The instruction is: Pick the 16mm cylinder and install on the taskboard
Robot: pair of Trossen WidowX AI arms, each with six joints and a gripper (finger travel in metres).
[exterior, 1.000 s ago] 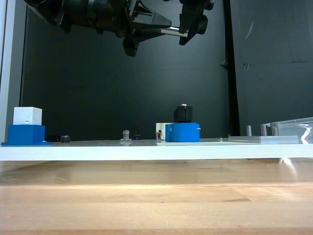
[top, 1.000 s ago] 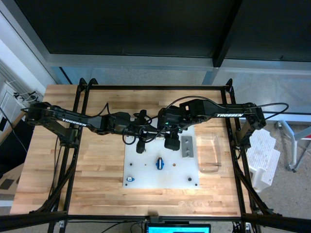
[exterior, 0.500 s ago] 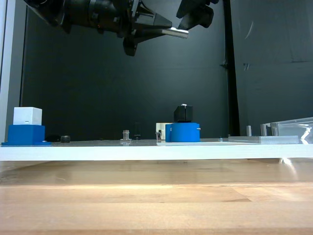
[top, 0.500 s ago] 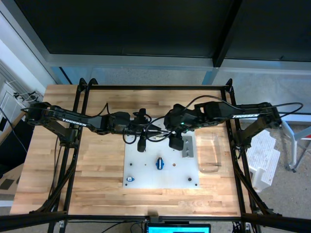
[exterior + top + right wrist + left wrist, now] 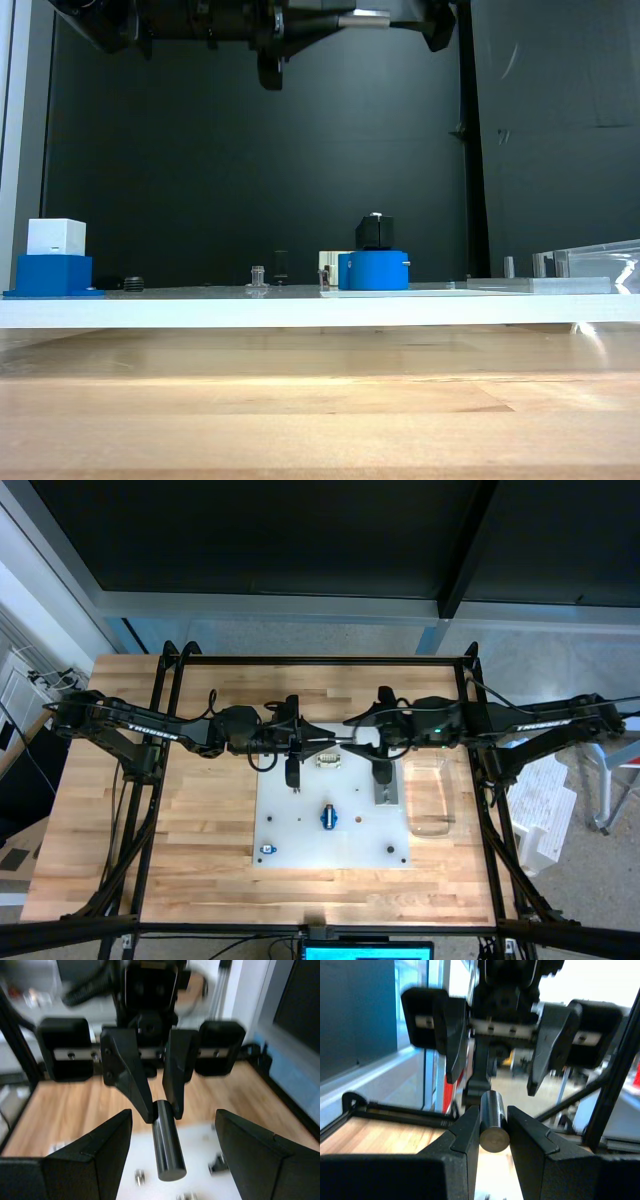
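The left gripper is clamped on the peg, one finger pressed to each side of it. Facing it, the right gripper has its fingers spread wide and touches nothing.

We judge the pick as done. The peg is off the table and held in the air. The install is all left to do: the peg must come down to a hole in the board and be seated there.

The left wrist view shows how the fingers pinch the peg and its flat round end. The right wrist view shows the peg's length, which sticks out past the left fingers toward the open right ones.

Only the high view tells us where this happens. Both grippers meet in the middle of the frame, over the board's upper edge, above the blue connector and left of the grey block.

Only the low view gives the height. There the peg glints at the top edge of the frame, well above the board.
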